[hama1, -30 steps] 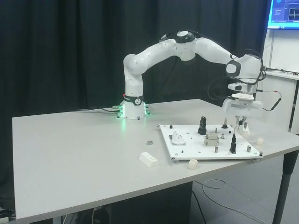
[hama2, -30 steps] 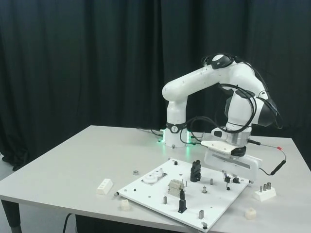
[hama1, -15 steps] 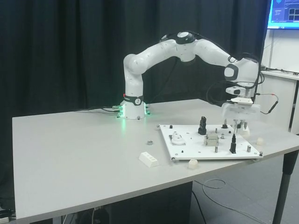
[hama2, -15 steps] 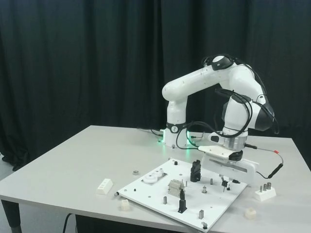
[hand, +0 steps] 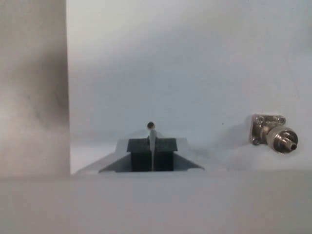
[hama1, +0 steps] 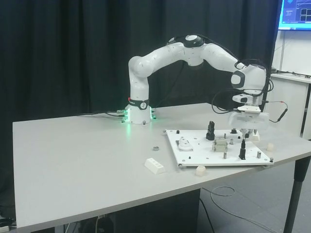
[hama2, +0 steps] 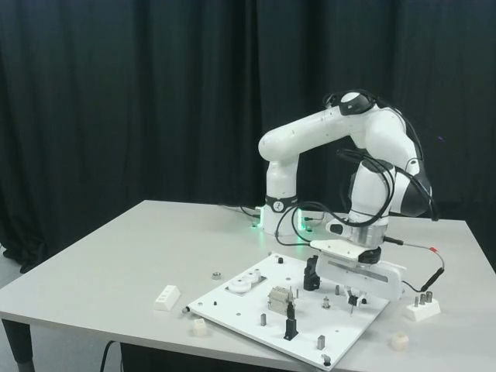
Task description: Insert round peg 1.
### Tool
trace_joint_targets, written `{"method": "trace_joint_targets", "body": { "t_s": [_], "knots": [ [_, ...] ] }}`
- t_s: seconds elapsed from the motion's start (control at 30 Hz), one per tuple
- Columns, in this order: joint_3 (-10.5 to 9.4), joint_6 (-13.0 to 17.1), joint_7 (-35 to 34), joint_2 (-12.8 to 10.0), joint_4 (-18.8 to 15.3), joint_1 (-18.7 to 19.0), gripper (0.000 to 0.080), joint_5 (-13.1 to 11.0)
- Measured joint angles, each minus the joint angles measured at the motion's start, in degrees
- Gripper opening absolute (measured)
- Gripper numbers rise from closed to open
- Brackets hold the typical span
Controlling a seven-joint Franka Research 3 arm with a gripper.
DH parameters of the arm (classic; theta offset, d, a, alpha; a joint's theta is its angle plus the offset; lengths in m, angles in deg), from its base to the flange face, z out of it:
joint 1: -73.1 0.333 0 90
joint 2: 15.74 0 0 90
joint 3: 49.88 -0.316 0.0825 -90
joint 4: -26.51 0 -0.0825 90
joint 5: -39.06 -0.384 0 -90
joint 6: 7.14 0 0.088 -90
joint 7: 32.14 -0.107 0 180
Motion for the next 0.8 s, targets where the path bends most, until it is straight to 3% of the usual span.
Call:
{"method": "trace_joint_targets", "body": {
  "t_s": [0.8],
  "knots": [
    [-0.32, 0.85, 0.36, 0.30, -0.48, 0.00, 0.0017, -1.06]
  ]
}}
